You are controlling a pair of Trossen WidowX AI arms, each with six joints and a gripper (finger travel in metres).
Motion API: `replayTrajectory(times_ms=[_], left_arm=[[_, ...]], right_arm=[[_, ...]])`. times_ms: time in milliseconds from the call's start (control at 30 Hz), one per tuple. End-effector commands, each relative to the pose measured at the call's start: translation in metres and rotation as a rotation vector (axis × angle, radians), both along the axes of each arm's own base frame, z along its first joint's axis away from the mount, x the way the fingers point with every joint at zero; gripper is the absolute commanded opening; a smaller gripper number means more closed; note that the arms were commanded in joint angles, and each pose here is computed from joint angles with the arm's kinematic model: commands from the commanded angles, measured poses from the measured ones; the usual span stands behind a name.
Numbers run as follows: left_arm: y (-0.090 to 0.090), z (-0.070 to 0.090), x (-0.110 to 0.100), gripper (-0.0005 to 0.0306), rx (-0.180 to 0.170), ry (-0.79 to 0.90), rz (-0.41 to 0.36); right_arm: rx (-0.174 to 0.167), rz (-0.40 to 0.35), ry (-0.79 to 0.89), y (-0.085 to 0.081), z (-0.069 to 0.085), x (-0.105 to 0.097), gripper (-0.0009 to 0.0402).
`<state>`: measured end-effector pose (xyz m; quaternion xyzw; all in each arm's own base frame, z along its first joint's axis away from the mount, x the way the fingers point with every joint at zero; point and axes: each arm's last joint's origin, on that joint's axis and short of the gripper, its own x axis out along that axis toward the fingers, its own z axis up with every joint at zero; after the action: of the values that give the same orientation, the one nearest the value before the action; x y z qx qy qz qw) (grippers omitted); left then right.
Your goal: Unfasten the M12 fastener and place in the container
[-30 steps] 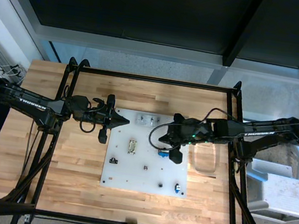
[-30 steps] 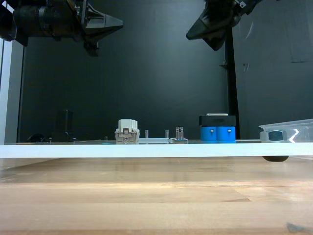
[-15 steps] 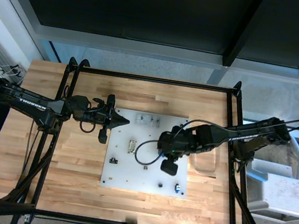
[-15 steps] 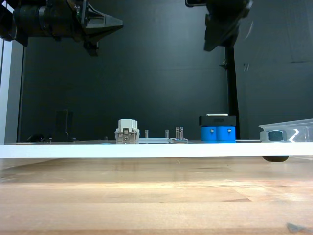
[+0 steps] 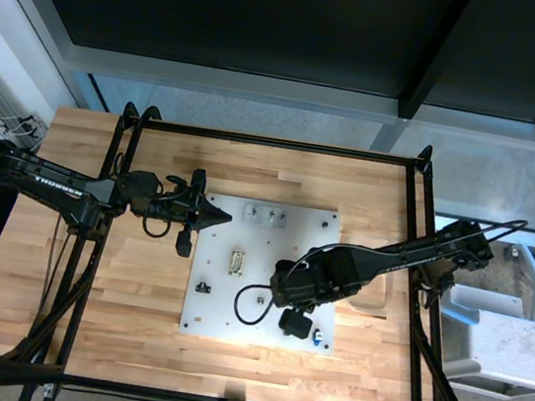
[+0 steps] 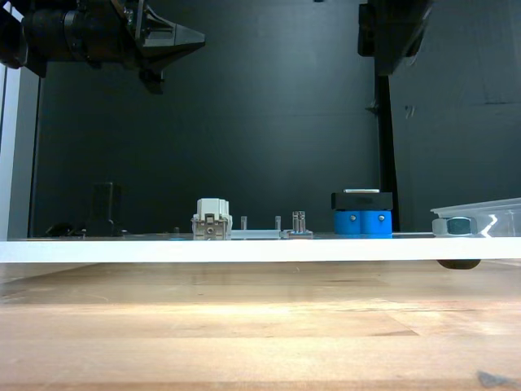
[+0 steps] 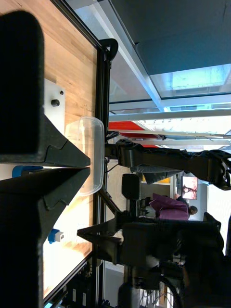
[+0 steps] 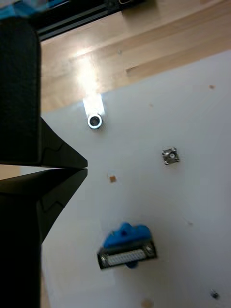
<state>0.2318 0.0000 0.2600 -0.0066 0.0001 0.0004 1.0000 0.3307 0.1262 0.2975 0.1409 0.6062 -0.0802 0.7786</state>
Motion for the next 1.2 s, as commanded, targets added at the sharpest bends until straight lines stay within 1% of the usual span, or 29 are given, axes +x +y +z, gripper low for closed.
replayTrajectory(times_ms=[33,133,233,333,367,467,533,567,633,700,833,867,900,1067,1200], left_arm=[[0.0,0.0,0.0,0.0,0.0,0.0,0.0],[0.0,0.0,0.0,0.0,0.0,0.0,0.0],[0.0,0.0,0.0,0.0,0.0,0.0,0.0],[0.0,0.0,0.0,0.0,0.0,0.0,0.0],[0.0,0.0,0.0,0.0,0.0,0.0,0.0],[0.0,0.0,0.0,0.0,0.0,0.0,0.0],[0.0,0.0,0.0,0.0,0.0,0.0,0.0],[0.0,0.0,0.0,0.0,0.0,0.0,0.0],[0.0,0.0,0.0,0.0,0.0,0.0,0.0],[0.0,0.0,0.0,0.0,0.0,0.0,0.0],[0.0,0.0,0.0,0.0,0.0,0.0,0.0],[0.0,0.0,0.0,0.0,0.0,0.0,0.0],[0.0,0.0,0.0,0.0,0.0,0.0,0.0],[0.0,0.0,0.0,0.0,0.0,0.0,0.0],[0.0,0.0,0.0,0.0,0.0,0.0,0.0]], right_arm=[[0.021,-0.013,0.028,0.01,-0.005,-0.002,0.0],[0.022,-0.004,0.053,0.018,-0.011,-0.002,0.0],[0.027,-0.021,0.077,0.025,-0.018,-0.002,0.0],[0.021,-0.025,0.096,0.032,-0.024,-0.001,0.0],[0.018,-0.036,0.105,0.033,-0.027,0.0,0.0],[0.011,-0.037,0.121,0.037,-0.033,0.001,0.0],[-0.001,-0.034,0.121,0.039,-0.037,0.003,0.0],[-0.007,-0.034,0.114,0.04,-0.036,0.004,0.0],[-0.006,-0.038,0.115,0.041,-0.04,0.006,0.0001],[-0.009,-0.042,0.112,0.042,-0.039,0.007,0.0007],[-0.011,-0.05,0.122,0.043,-0.045,0.009,0.0044],[-0.01,-0.053,0.123,0.043,-0.045,0.009,0.0056],[-0.013,-0.057,0.132,0.045,-0.05,0.011,0.007],[-0.021,-0.055,0.15,0.048,-0.061,0.016,0.0138],[-0.015,-0.063,0.144,0.05,-0.066,0.019,0.0182]])
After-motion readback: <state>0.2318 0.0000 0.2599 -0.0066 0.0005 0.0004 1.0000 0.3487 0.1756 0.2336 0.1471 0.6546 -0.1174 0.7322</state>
